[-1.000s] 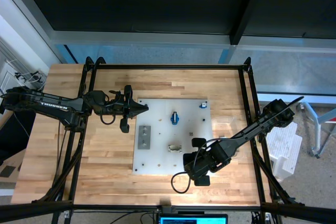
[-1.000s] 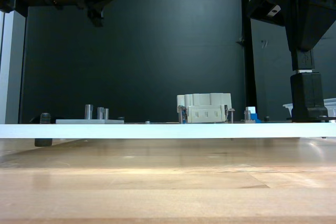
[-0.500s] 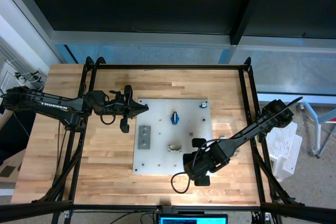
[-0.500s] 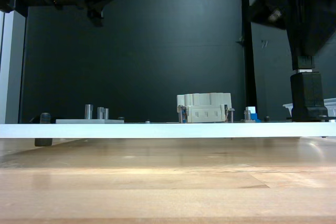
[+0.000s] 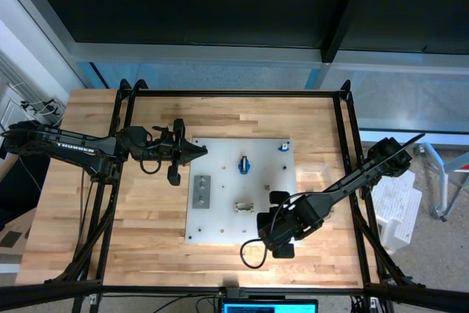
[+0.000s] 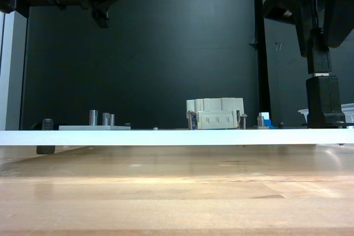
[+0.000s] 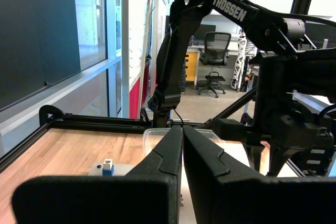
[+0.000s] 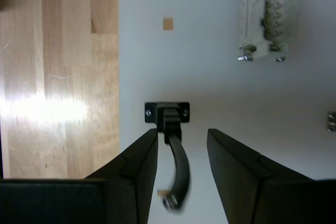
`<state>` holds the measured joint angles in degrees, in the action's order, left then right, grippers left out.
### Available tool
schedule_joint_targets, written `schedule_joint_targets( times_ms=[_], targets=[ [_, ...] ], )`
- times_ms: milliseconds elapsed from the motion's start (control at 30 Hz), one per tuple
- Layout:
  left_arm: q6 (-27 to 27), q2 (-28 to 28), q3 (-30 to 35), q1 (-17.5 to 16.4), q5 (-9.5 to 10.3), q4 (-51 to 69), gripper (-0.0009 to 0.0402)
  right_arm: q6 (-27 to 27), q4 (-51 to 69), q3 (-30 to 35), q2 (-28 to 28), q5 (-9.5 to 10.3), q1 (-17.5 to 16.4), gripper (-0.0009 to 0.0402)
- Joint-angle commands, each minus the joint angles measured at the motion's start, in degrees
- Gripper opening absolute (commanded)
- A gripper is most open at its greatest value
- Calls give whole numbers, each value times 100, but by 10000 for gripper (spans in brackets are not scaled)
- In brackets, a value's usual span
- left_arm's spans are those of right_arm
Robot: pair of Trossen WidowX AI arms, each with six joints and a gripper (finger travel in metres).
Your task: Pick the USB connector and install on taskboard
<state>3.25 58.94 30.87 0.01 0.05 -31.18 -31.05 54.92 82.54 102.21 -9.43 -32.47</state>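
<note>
USB connector (image 8: 168, 121) sat plugged into the taskboard (image 8: 220, 93) near its edge, right gripper (image 8: 182, 134) just above — fingers spread either side of its cable, left gripper (image 7: 182, 129) high off the board's left side — fingers pressed together.

I assess this as a robotics lab in an office building: wooden workbench (image 5: 146, 240), black metal frame (image 5: 234, 94), white taskboard (image 5: 220, 226); glass partitions (image 7: 92, 24) and an office chair (image 7: 216, 64) show beyond.

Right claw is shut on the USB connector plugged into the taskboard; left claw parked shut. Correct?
No. The right wrist view shows the right claw open, fingers clear of the USB connector plugged into the taskboard. Left claw is parked shut, above the taskboard's far-left corner.
</note>
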Motion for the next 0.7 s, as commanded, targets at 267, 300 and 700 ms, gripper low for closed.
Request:
schedule_joint_targets(
  times_ms=[267,300,700],
  targets=[
    [-2,2,2,-2,0,0,0,20,234,20,-553,0,-2,177],
    [-2,2,0,0,0,0,0,35,269,20,-616,-2,-2,178],
    [-2,4,0,0,0,0,0,417,525,-103,-1268,28,417,128]
  ],
)
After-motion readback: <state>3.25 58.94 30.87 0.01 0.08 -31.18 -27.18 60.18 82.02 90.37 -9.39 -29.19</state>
